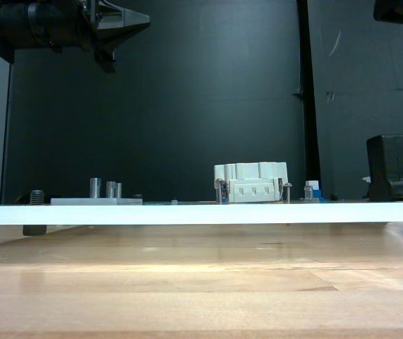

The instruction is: Pick the 16mm bar and install on taskboard

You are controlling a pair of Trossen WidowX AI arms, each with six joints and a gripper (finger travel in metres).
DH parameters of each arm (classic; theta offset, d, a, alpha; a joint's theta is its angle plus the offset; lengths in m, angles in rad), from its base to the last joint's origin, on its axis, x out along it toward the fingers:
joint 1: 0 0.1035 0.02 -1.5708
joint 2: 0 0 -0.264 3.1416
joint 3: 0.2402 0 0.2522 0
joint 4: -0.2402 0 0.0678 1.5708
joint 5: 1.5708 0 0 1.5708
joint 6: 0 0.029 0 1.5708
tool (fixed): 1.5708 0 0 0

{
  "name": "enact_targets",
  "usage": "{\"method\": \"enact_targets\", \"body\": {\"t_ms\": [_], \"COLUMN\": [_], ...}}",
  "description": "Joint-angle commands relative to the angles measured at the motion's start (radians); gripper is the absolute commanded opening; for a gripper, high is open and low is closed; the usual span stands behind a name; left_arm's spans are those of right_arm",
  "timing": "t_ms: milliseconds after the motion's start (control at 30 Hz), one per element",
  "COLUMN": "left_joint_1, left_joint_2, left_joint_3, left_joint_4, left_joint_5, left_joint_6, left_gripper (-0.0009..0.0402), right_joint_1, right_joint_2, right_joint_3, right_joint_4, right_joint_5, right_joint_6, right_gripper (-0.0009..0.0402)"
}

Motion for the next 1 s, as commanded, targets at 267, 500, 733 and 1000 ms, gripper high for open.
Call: {"method": "enact_targets", "body": {"t_ms": [267,500,733,1000], "left_joint_1": [0.000,0.000,0.000,0.000], "left_joint_2": [0.000,0.000,0.000,0.000], "left_joint_3": [0.000,0.000,0.000,0.000], "left_joint_4": [0.000,0.000,0.000,0.000], "left_joint_5": [0.000,0.000,0.000,0.000], "left_joint_6": [0.000,0.000,0.000,0.000], "left_gripper": [0.0000,0.0000,0.0000,0.0000], "right_joint_1": [0.000,-0.003,-0.059,-0.152], "right_joint_2": [0.000,0.000,-0.006,-0.035], "right_joint_3": [0.000,0.000,0.000,0.000], "right_joint_4": [0.000,-0.002,0.007,0.013], "right_joint_5": [0.000,-0.018,-0.028,-0.025], "right_joint_6": [0.000,0.011,-0.032,-0.146], "right_gripper": [0.0283,0.0280,0.0217,0.0098]}}
